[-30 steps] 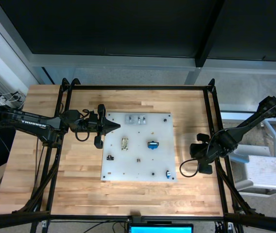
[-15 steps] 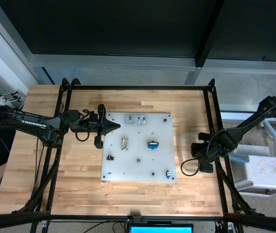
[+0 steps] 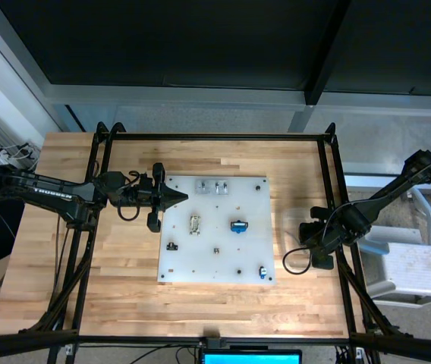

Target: Remove the rj45 connector and place it in the container

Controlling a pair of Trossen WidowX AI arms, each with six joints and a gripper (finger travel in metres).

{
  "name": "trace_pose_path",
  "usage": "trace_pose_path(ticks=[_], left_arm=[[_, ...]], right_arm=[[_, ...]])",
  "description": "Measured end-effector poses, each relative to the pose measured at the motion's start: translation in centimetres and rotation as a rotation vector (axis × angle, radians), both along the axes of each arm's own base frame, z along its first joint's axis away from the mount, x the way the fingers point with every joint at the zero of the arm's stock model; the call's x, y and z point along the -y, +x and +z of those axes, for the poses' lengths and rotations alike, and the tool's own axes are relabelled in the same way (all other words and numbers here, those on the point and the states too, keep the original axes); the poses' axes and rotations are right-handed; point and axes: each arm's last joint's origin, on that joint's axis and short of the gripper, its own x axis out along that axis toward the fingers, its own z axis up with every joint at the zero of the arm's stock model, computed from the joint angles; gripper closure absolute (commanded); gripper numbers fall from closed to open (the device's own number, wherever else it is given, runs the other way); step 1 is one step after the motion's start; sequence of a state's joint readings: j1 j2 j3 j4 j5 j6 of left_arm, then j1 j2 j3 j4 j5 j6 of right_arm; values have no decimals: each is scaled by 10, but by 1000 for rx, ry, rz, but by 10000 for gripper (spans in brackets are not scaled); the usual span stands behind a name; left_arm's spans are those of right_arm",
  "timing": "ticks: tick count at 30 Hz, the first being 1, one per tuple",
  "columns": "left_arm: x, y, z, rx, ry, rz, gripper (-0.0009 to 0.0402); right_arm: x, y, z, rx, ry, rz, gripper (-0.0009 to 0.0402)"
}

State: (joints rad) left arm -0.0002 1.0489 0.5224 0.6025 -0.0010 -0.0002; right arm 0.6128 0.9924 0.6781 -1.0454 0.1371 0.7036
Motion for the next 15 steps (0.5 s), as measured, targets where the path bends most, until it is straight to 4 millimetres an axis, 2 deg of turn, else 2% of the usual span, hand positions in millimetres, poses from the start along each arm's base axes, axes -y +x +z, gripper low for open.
trace_pose_path(ticks=[7, 15], left_arm=[[0, 0, 0, 0, 0, 0, 392], [0, 0, 0, 0, 0, 0, 392]], right_arm=[[0, 0, 0, -1, -1, 0, 225], [0, 0, 0, -2, 0, 1, 209]])
